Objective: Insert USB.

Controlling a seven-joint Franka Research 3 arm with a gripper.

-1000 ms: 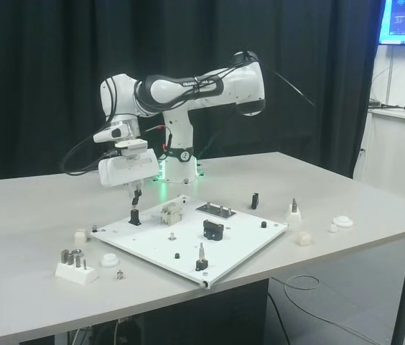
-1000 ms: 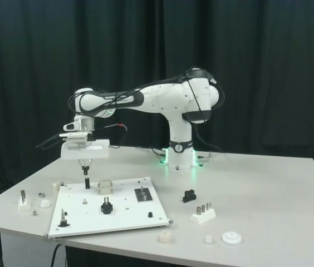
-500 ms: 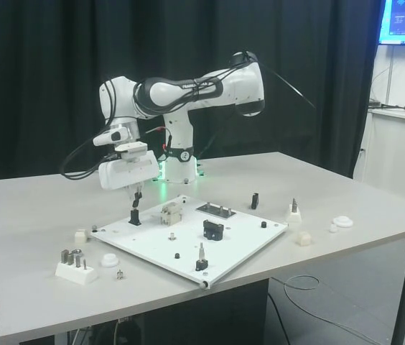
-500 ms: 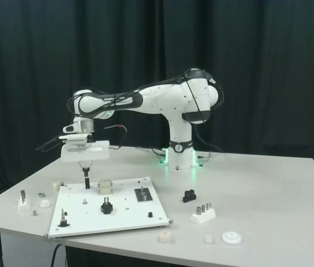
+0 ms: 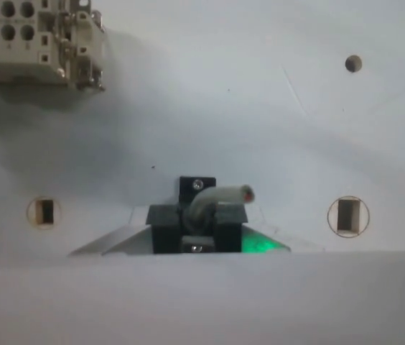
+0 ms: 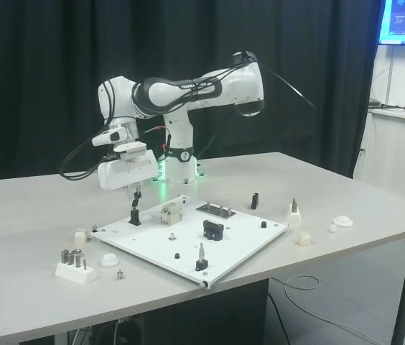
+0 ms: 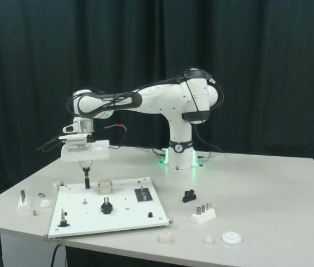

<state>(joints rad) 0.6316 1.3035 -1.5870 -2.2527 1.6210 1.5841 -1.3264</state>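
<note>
USB plug (image 5: 198,219): black body with a short bent cable stub, standing upright in its black socket on the white board (image 5: 260,129), lower centre of the wrist view and left of centre in both room views, so insertion is appearing done, though full seating cannot be confirmed. Gripper (image 6: 137,192): hanging just above the plug (image 6: 135,215) and apart from it; whether its fingers are spread or pressed together cannot be told. Remaining, as a judgement: retreating the arm; a grey multi-pin connector (image 5: 37,43) is sitting at upper left, uninvolved.
</note>
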